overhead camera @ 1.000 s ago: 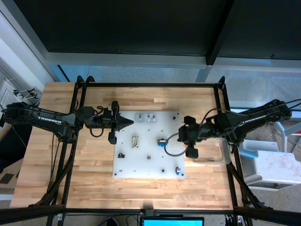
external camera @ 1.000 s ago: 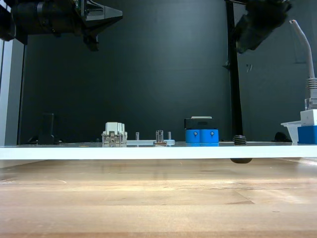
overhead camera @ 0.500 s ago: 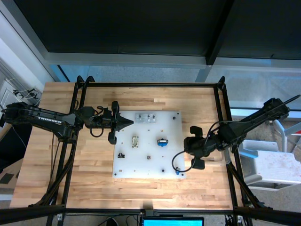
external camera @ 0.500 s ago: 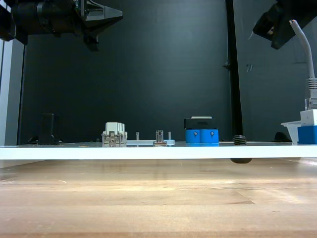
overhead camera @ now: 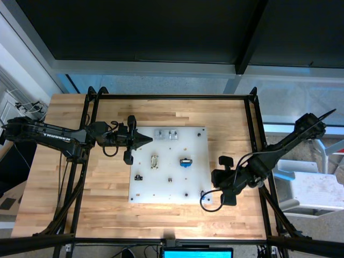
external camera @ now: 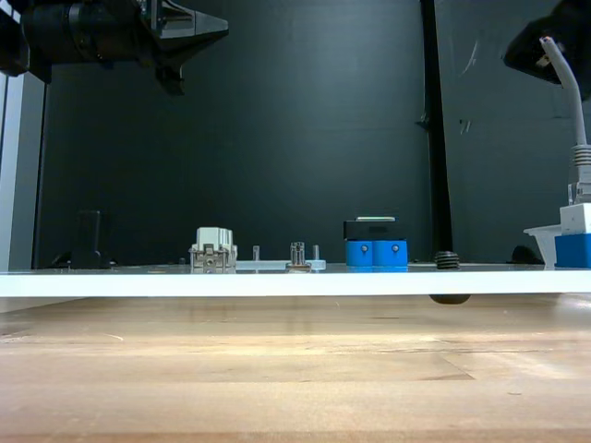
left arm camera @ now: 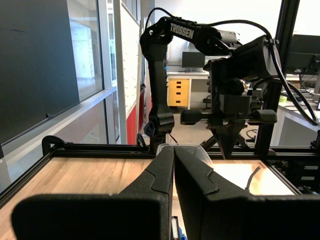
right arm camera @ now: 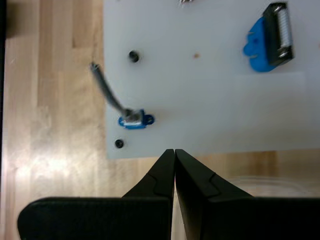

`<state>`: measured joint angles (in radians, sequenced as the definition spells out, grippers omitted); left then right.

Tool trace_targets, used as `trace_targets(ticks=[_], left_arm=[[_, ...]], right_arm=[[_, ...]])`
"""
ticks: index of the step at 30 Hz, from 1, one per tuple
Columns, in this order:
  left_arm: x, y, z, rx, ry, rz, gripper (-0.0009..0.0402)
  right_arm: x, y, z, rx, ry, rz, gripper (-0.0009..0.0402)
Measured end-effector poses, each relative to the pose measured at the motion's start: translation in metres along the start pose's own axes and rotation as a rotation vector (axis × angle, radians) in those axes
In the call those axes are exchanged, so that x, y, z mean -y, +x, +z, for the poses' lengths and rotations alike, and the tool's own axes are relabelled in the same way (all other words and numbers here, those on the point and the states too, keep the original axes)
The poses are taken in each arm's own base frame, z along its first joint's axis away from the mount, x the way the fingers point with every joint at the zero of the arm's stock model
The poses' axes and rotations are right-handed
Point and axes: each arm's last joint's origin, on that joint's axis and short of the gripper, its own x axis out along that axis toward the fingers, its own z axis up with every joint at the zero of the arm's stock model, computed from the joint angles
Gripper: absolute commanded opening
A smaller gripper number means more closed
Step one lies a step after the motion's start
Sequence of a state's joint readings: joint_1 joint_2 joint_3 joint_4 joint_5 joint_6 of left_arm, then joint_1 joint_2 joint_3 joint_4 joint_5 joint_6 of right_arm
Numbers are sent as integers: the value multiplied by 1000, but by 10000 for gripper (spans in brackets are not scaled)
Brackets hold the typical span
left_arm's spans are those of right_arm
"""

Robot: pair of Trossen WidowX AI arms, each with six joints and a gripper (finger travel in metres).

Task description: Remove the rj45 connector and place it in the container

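Note:
The rj45 connector sits plugged into a small blue socket near the front-right corner of the white board, with a grey cable stub standing up from it. In the high view the rj45 connector lies just beside my right gripper. That gripper is shut on nothing and hovers above the board's right edge. The clear container stands right of the board, mostly hidden beneath the right arm. My left gripper is shut and hangs high over the board's back-left part.
A blue-and-black block connector and a beige oblong connector stand mid-board. Small pegs and screws dot the board. A black frame rail runs along the table's right side.
My right gripper has swung from above the blue-and-black connector toward the near edge, ending beside the board's front-right corner. The left arm has not moved.

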<state>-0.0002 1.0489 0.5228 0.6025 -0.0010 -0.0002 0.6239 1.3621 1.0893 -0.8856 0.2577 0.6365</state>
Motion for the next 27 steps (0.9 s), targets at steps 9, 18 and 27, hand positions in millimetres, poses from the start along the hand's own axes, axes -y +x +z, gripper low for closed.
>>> trace_targets(ticks=[9,18,27], left_arm=[[0,0,0,0,0,0,0],[0,0,0,0,0,0,0],[0,0,0,0,0,0,0]], right_arm=[[-17,12,-4,-8,18,16,1],[-25,19,0,-11,12,4,54],[-28,24,1,-12,12,4,186]])
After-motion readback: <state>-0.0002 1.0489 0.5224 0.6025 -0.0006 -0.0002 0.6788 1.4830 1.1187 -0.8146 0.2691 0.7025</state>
